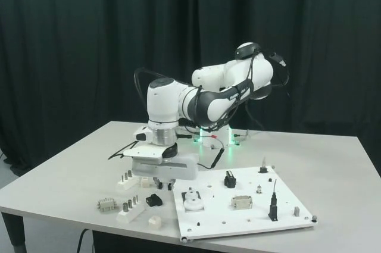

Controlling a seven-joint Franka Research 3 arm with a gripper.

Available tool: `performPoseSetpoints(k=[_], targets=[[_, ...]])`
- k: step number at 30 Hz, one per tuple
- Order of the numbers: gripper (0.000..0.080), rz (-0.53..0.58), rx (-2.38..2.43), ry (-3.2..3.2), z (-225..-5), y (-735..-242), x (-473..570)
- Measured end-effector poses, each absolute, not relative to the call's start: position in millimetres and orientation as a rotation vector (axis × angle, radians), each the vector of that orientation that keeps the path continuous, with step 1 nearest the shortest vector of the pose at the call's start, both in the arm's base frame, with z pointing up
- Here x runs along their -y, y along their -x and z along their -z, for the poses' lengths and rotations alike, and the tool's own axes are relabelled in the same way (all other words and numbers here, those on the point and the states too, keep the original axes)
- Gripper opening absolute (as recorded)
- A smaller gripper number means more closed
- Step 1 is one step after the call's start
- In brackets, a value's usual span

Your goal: Insert small gear.

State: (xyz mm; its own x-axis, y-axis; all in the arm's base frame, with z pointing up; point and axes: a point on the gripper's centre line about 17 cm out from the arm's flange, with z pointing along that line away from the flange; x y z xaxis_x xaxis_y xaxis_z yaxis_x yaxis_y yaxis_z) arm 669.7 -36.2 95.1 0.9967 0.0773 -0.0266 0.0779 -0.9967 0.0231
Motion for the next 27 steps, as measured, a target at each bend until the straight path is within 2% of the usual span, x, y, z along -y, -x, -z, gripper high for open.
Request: performPoseSetpoints(k=[11,27], targets=[[0.0201,0.071,-0.286,-3.093,-103.9,-653.2,24.3],[0.0201,0.08,-0.363,-3.087,-104.6,-619.6,14.1]])
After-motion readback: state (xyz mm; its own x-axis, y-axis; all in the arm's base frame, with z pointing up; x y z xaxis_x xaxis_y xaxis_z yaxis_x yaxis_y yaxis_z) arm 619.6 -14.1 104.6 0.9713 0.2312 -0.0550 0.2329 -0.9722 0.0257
